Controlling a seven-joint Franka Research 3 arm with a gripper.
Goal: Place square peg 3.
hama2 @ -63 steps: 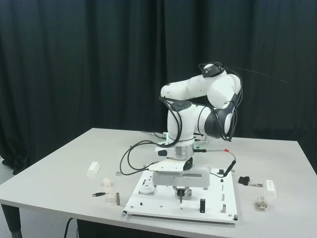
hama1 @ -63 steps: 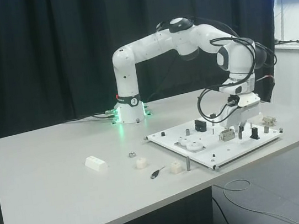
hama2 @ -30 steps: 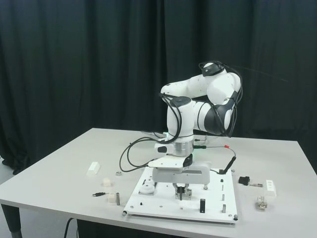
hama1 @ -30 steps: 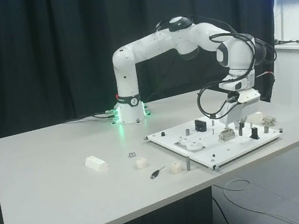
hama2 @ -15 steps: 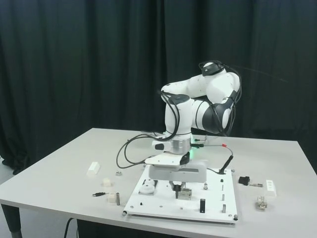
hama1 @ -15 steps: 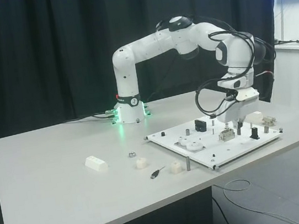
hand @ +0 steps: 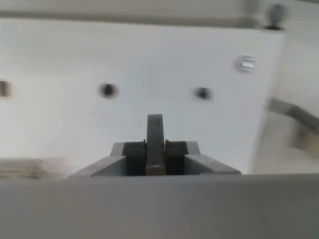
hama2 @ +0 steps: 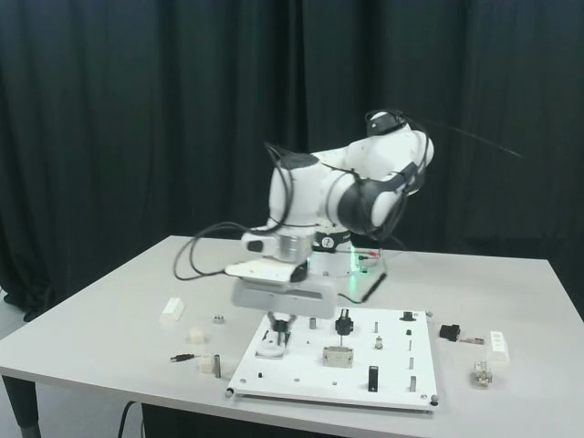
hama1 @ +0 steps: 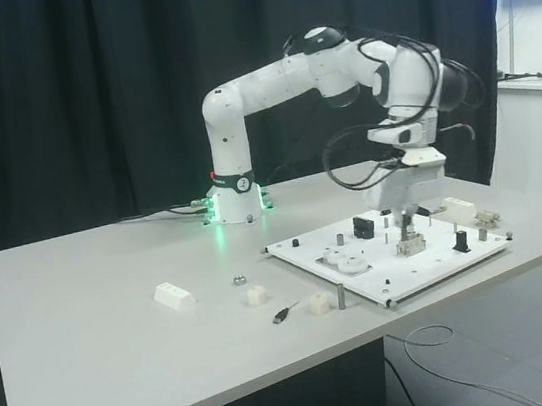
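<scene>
The end effector (hama2: 281, 330) hangs above the board (hama2: 301, 374), which lies on the table (hama2: 109, 319).

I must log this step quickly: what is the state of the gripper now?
Gripper: shut on a grey square peg, held above the white board.

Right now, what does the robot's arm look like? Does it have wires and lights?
The arm is white and made of rounded, chunky segments with black bands at some joints. Black cables loop loosely from its wrist. Its round base glows green where it is bolted to the grey table. The gripper has grey fingers with black pads.
</scene>
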